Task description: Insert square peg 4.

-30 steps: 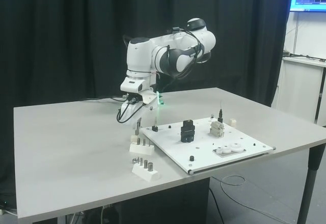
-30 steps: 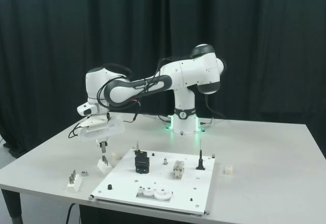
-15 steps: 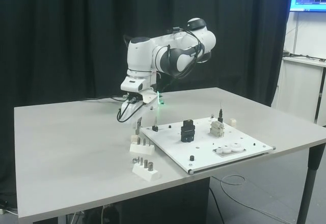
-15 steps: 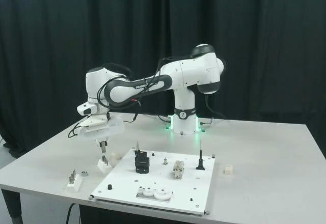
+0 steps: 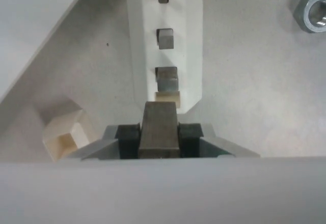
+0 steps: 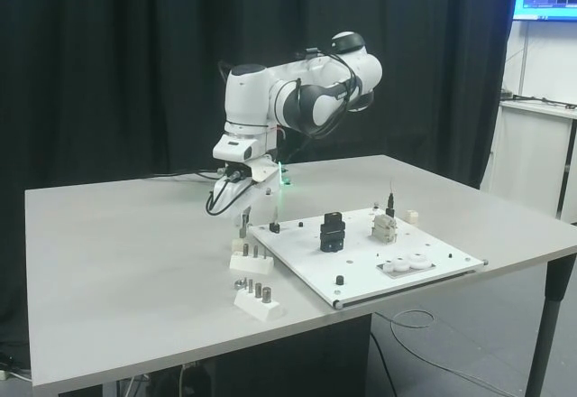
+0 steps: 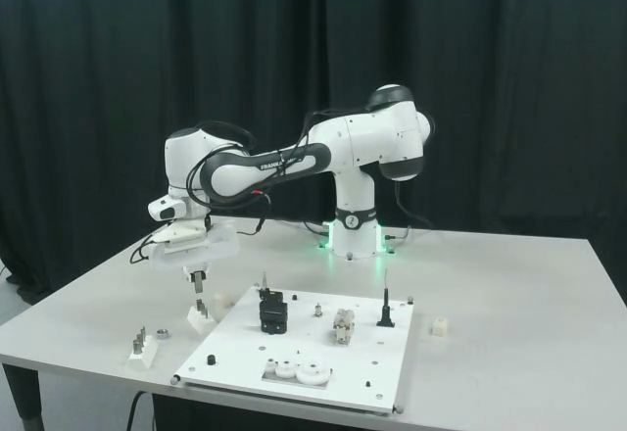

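Over peg holder: gripper point(image 5: 160, 132) pinching square peg point(image 5: 160, 130), fingers pressed on its sides
Peg position: above white holder block point(image 5: 189, 56), end slot
Holder: on grey table point(image 6: 117, 235), beside white board point(image 6: 370, 253)

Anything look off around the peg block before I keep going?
Nothing stands out. The claw holds the square peg upright over the near end of the white peg block, whose three pegs stand straight. A loose nut lies on the grey table, apart from the block.
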